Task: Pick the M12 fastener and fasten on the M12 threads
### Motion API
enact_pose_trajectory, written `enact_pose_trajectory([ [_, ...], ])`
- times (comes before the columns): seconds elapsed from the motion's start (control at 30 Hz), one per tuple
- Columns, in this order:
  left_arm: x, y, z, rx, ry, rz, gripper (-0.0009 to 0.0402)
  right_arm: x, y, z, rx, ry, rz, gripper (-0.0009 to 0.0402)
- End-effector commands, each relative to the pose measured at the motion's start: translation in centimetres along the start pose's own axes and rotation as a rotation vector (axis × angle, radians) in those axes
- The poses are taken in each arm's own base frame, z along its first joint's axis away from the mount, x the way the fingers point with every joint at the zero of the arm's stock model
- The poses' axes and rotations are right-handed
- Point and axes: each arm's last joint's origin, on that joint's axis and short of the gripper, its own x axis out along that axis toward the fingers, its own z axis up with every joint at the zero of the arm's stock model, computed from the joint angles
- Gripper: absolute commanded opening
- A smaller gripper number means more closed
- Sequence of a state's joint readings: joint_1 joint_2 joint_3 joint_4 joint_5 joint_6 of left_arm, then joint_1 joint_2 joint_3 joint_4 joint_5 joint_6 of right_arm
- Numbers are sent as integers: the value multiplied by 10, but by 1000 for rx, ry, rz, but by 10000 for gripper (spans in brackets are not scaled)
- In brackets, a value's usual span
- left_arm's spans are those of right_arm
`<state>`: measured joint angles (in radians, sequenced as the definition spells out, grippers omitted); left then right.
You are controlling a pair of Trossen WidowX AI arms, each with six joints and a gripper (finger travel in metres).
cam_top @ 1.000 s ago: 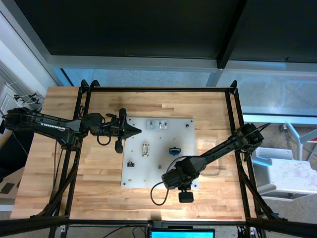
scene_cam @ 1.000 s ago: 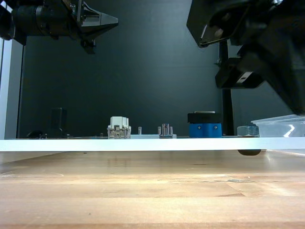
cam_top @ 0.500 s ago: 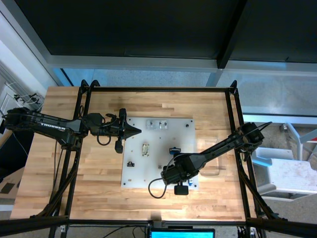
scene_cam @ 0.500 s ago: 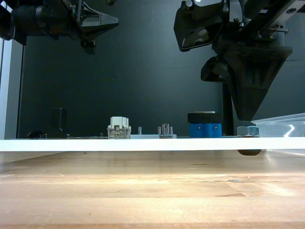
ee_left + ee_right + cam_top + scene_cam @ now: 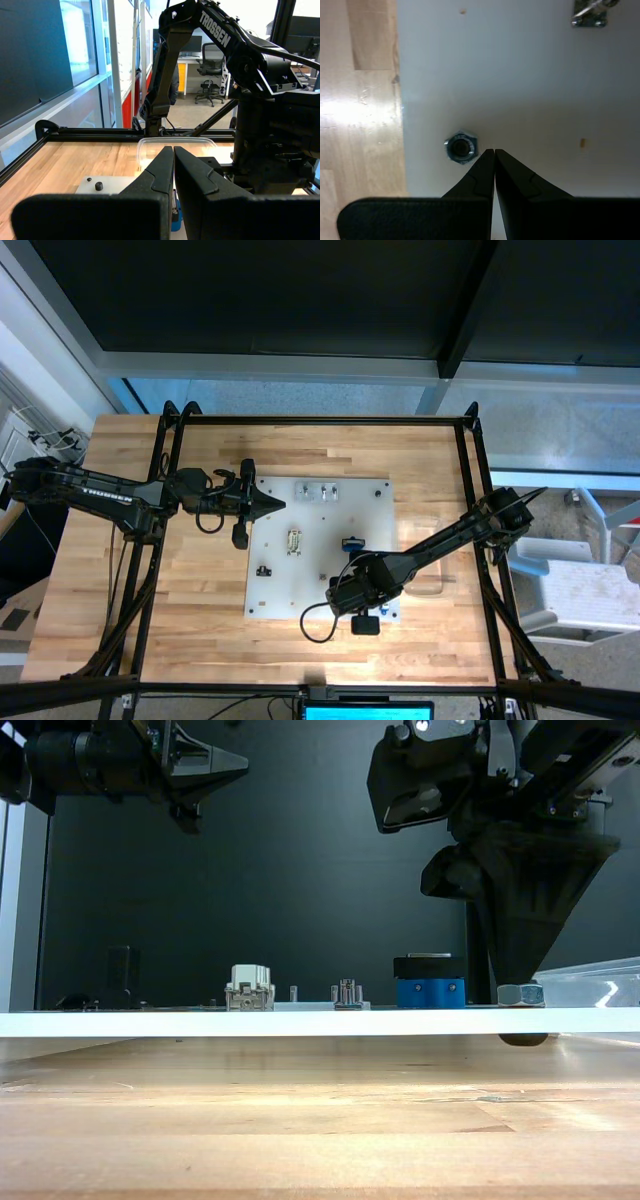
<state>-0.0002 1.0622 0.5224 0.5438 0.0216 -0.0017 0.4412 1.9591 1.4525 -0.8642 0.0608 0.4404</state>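
Observation:
The silver M12 nut (image 5: 461, 148) sits on the white board (image 5: 530, 90) near its edge, its bore filled with the dark stud, so it is on its stud. From the low view the nut (image 5: 520, 994) rests flat on the board and no ribs show. My right gripper (image 5: 516, 976) points straight down just above it, shut and holding nothing. Its fingertips (image 5: 494, 151) meet right beside the nut. In the high view the right gripper (image 5: 362, 600) covers the nut. My left gripper (image 5: 278, 504) hangs shut and empty at the board's far left edge.
A blue connector block (image 5: 430, 990) and a black post stand just behind the nut. A clear tray (image 5: 600, 982) lies to its right. A grey connector (image 5: 250, 990) and small pins stand mid-board. Bare wooden table (image 5: 180, 590) surrounds the board.
The right gripper moved from the table's near edge in over the board, turned tip-down and settled just above the nut. The left arm has not moved.

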Motion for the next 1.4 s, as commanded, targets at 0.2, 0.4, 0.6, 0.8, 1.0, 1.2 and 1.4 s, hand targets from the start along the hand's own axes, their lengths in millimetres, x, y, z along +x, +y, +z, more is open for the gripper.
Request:
enact_pose_trajectory([
  [0.2, 0, 0, 0, 0, -1, 0, 0, 2, 3, -3, -12, 42, 99, 0],
  [0.4, 0, 0, 0, 0, -1, 0, 0, -10, 5, -9, -58, 138, 244, 0],
  [0.6, 0, 0, 0, 0, -1, 0, 0, -11, 5, -10, -53, 137, 228, 0],
  [0.8, 0, 0, 0, 0, 0, 0, 0, -13, 5, -10, -43, 127, 217, 0],
  [1.0, 0, 0, 0, 0, 0, 0, 0, -13, 6, -10, -45, 120, 208, 0],
  [1.2, 0, 0, 0, 0, 0, 0, 0, -17, 1, -8, -36, 37, 55, 0],
  [1.4, 0, 0, 0, 0, -1, 0, 0, -12, 0, -5, -41, -7, -8, 0],
])
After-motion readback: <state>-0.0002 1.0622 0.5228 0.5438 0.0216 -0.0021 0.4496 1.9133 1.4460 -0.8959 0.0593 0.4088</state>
